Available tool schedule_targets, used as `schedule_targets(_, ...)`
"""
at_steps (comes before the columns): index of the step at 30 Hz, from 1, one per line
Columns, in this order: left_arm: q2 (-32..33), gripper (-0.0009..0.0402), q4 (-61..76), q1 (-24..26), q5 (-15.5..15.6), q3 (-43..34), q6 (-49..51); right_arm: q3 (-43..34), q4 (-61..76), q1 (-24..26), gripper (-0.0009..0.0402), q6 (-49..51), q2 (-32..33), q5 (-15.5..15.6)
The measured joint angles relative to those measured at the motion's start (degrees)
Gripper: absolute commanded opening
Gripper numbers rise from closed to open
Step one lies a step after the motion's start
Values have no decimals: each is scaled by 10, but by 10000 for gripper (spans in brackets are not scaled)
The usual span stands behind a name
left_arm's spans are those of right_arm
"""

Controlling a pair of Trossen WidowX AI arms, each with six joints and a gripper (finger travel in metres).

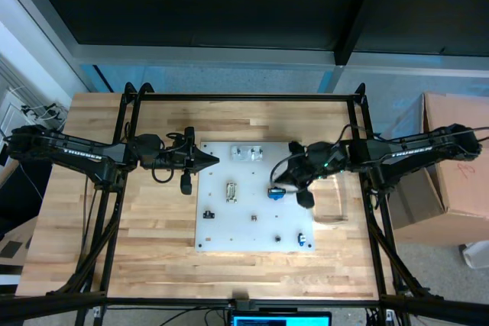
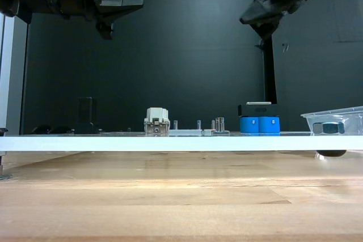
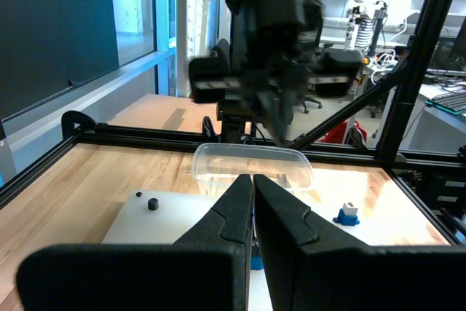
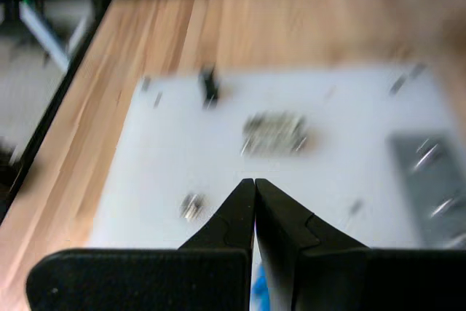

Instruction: Unfasten the M12 nut and place it in the container

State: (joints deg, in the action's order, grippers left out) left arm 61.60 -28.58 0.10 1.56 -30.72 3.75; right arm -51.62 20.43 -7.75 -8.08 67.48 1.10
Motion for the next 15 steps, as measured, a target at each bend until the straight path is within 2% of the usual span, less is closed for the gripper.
schedule_targets(3,0,0,0,0,0,0,0,-56,91,-29,0,-31,43,-1)
schedule_targets(7,0,0,0,0,0,0,0,-125,197,-63,0,-88,106,-20)
schedule_targets(15,0,0,0,0,0,0,0,-258,357,-115,0,-198,231,-19)
